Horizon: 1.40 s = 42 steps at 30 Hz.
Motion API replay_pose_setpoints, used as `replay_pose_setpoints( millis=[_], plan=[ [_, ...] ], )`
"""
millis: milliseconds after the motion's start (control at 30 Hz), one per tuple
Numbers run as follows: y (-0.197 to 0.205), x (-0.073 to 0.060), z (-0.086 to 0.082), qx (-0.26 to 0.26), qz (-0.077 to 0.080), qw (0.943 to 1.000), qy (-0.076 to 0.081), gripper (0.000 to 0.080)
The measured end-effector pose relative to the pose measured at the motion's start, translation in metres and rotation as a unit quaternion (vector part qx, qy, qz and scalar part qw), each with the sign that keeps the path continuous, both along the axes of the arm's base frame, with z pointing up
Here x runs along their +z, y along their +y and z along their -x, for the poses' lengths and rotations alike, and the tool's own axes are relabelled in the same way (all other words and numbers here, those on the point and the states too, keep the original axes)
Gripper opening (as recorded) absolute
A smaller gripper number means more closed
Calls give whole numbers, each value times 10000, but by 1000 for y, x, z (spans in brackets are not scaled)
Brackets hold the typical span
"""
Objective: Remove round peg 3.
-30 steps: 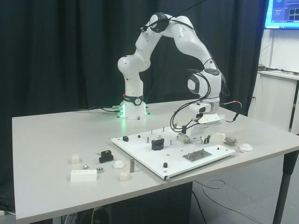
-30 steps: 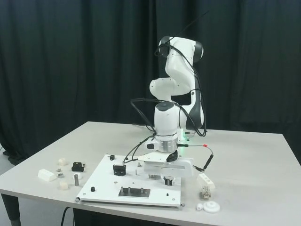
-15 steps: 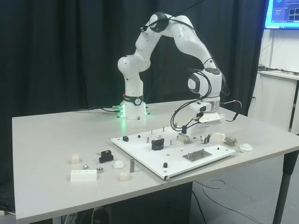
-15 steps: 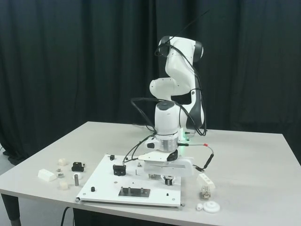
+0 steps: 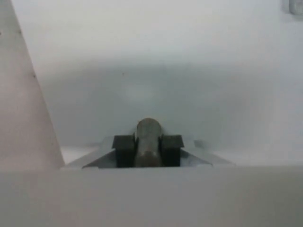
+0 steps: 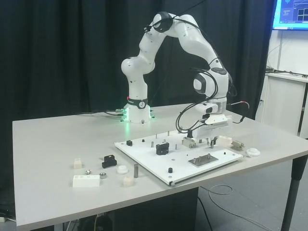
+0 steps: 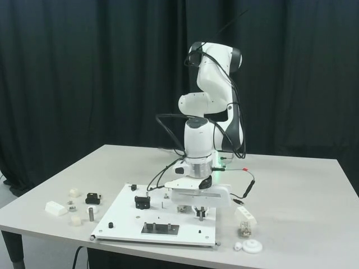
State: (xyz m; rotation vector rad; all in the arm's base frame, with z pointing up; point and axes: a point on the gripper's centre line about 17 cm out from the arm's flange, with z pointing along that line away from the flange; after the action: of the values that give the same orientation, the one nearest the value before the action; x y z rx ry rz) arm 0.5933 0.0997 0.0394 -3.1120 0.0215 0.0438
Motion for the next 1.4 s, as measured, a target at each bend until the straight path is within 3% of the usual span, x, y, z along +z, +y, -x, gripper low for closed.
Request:
replay_pose_setpoints(
  millis=[200,667,1133,1400],
  plan=[
    [0,6,0,-3,-21,10000,5,113],
    [-1,41,3,79,-89,9999,43,113],
    [-4,39,5,53,-59,10000,60,113],
    [-10,33,6,-75,46,10000,36,113]
  ],
)
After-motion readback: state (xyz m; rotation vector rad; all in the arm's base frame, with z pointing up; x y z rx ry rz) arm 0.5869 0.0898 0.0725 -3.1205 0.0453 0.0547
